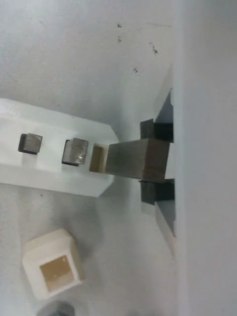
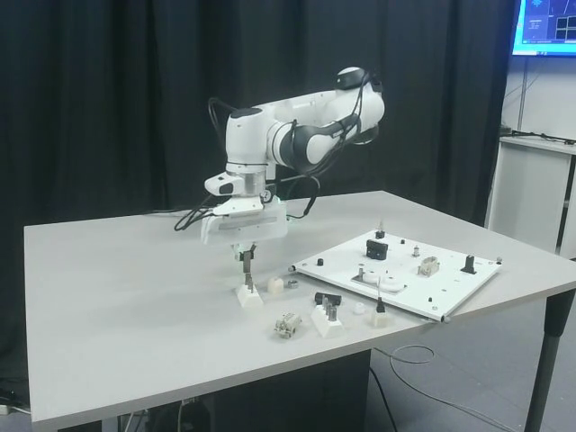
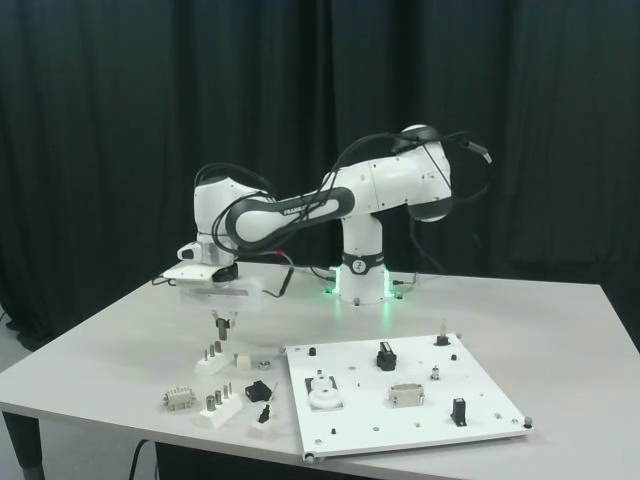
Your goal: Insert square peg 4.
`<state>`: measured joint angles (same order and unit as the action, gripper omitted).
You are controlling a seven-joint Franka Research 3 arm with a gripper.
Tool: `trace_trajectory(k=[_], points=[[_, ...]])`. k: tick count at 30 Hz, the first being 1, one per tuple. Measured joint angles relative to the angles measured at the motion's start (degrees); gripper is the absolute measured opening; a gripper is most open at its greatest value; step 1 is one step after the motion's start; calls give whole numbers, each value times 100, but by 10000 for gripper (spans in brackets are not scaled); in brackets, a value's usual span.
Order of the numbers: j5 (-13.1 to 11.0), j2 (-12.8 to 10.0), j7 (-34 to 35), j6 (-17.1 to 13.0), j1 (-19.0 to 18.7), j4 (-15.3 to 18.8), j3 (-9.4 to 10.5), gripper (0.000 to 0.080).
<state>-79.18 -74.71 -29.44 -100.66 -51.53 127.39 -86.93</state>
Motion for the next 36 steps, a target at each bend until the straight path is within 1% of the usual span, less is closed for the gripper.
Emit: trace_trajectory(k=[5,12,36], points=[[64,2,19,33,-38,0,-68,154],[111,4,49,56,-73,0,-114,154],[115,4,61,58,-86,0,-124,154]])
